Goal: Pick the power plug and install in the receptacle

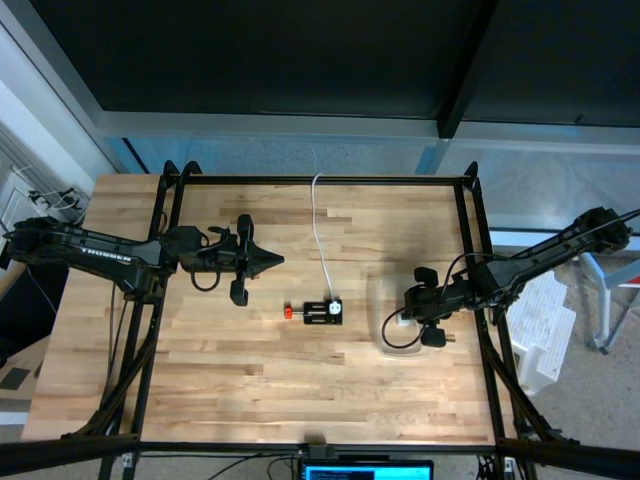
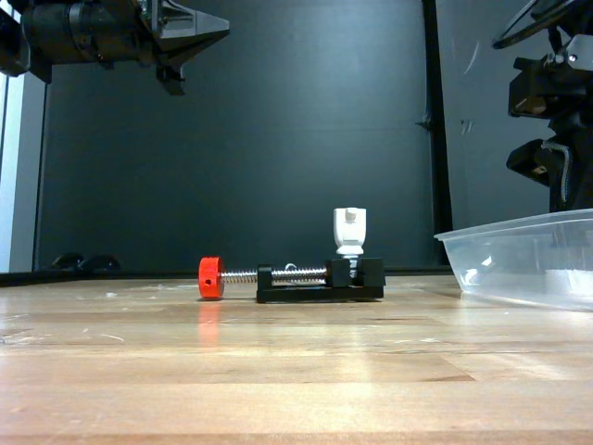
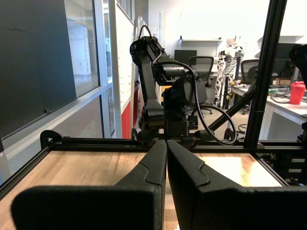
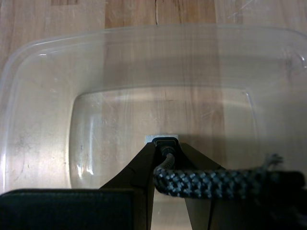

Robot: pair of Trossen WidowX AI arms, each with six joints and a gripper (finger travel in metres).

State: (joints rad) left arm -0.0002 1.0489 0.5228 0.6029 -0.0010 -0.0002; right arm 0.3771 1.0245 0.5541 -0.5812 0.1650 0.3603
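The power plug [image 4: 166, 143] is a small dark piece with a grey-black braided cable [image 4: 216, 182] trailing from it. My right gripper [image 4: 165, 149] is shut on it, low inside the clear tray [image 4: 43, 105]. In the high view, the right gripper [image 1: 404, 318] is at the tray's left part. The receptacle [image 1: 335, 308] stands white and upright [image 2: 349, 228] in a black clamp [image 2: 320, 278] with a red knob [image 2: 211, 277], left of the tray. My left gripper [image 1: 272, 260] hangs shut and empty above the table, left of the clamp, its fingers [image 3: 158, 163] pressed together.
A small white block [image 4: 161, 138] lies on the tray floor just beyond the plug. A white cable [image 1: 322, 230] runs from the receptacle toward the table's far edge. A black frame [image 1: 320, 180] borders the wooden table. The tray [image 2: 519, 260] sits right of the clamp.
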